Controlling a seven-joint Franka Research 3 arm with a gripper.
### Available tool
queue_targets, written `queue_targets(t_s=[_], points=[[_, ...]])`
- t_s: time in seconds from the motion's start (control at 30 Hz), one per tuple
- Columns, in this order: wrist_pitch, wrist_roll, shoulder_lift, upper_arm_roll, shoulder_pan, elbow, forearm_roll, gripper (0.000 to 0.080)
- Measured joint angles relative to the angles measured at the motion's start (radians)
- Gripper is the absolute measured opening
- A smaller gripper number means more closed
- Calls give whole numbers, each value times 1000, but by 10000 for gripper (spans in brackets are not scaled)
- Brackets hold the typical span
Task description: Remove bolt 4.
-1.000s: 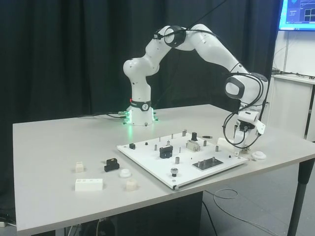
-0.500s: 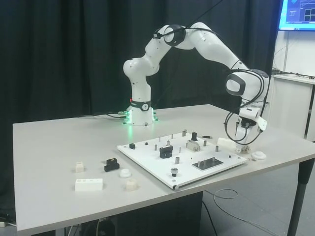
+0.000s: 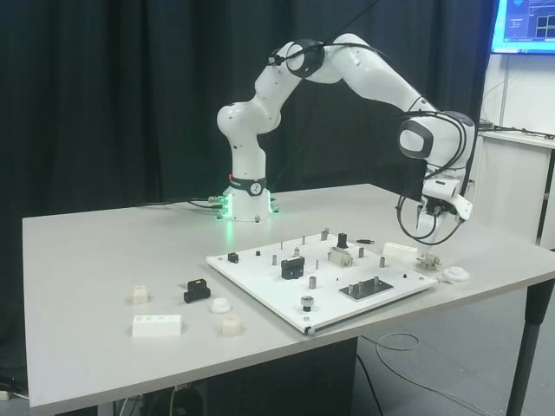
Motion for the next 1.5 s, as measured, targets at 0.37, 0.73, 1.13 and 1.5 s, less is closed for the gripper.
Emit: queue_targets(t_s=[0.37, 0.73, 1.13, 1.5], points=[[1, 0, -9, -2, -6, 0, 32, 800], [35, 68, -12, -19, -14, 1, 43, 800], [69, 104, -29, -94, -14, 32, 43, 800], [70, 107, -29, -196, -23, 90, 43, 800]])
